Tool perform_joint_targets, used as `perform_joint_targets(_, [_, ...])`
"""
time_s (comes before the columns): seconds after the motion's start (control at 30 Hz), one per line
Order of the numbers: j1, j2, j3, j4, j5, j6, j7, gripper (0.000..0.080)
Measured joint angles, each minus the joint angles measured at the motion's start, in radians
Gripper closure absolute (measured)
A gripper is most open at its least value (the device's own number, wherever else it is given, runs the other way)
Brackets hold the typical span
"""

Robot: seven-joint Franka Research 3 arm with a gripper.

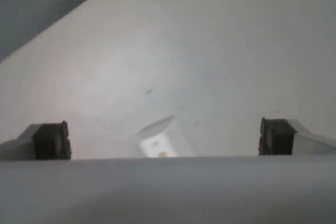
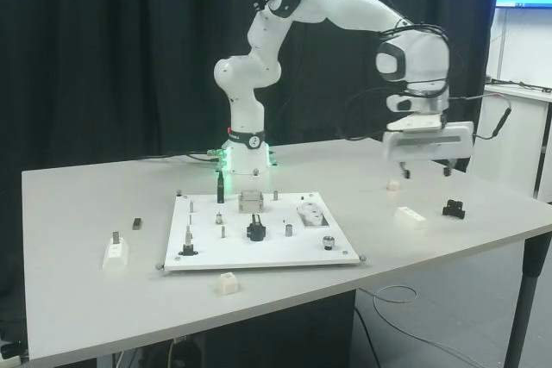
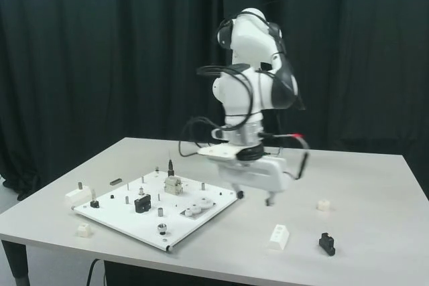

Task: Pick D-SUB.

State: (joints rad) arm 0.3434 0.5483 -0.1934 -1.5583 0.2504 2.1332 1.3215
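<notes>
Spread wide and empty, the black-tipped fingers (image 1: 164,139) hover over a blocky white D-SUB (image 1: 160,141) on the smooth grey tabletop (image 1: 210,51).

The arm (image 2: 336,6) is coloured white, with black at its joints and black cables hung along it; a green glow is seen at its base (image 2: 246,154). The gripper (image 2: 426,168) is cased in white and tipped with black fingers (image 1: 51,141). The table (image 2: 69,213) is grey and plain. The board (image 2: 263,234) is white, dotted with small black, grey and white parts. A black part (image 2: 454,208) and white blocks (image 2: 410,216) are set on the grey surface. The backdrop curtain (image 3: 100,45) is black, without pattern.
</notes>
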Motion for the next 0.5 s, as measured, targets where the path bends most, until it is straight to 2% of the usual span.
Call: perform_joint_targets(0.5, [0.143,0.054,0.007,0.028,-0.019,0.047,-0.454,0.0003])
